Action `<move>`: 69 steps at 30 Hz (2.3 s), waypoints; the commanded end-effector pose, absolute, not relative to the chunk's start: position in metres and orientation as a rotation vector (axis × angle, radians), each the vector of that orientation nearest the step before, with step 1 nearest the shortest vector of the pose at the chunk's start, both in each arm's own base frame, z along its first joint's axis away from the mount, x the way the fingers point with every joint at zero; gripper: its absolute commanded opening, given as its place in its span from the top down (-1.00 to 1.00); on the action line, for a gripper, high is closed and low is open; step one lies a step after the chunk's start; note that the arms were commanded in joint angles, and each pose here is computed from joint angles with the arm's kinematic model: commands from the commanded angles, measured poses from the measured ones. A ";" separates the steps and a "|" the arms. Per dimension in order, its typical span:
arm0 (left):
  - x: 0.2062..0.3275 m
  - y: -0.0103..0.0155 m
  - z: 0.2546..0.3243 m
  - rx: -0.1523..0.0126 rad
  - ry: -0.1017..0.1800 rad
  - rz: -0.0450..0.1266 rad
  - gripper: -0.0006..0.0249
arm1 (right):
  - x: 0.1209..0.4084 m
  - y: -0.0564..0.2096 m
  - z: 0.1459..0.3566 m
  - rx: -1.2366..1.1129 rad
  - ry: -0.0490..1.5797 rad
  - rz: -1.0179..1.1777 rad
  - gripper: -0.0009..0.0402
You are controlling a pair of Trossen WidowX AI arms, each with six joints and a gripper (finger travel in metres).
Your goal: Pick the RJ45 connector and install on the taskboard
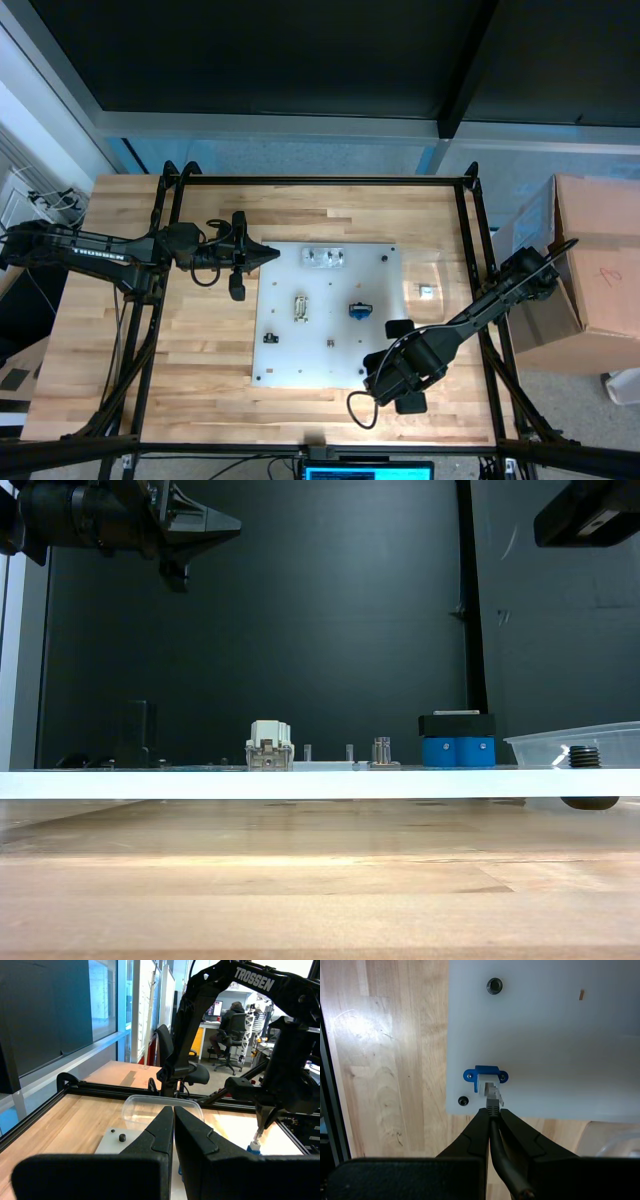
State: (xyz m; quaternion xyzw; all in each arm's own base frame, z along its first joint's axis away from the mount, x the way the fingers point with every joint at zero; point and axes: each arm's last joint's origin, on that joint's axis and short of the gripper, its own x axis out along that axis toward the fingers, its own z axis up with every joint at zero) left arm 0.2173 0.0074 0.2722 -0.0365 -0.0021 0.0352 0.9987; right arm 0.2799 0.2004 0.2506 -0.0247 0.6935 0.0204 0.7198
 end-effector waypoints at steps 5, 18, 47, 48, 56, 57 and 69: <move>0.217 0.0075 0.2722 -0.073 -0.004 0.071 0.95 | 0.280 0.200 0.248 -0.051 1.532 0.046 0.96; 0.217 0.0075 0.2722 -0.073 -0.004 0.071 0.95 | 0.280 0.201 0.242 -0.036 1.534 0.061 0.96; 0.217 0.0075 0.2722 -0.073 -0.004 0.071 0.95 | 0.280 0.199 0.244 -0.039 1.535 0.054 0.96; 0.217 0.0075 0.2722 -0.073 -0.004 0.071 0.95 | 0.280 0.199 0.244 -0.038 1.533 0.054 0.96; 0.217 0.0075 0.2722 -0.073 -0.004 0.071 0.95 | 0.280 0.199 0.243 -0.040 1.532 0.052 0.96; 0.217 0.0075 0.2722 -0.073 -0.004 0.071 0.95 | 0.280 0.199 0.243 -0.041 1.533 0.051 0.96; 0.217 0.0075 0.2722 -0.073 -0.005 0.071 0.95 | 0.279 0.198 0.232 -0.044 1.537 0.046 0.96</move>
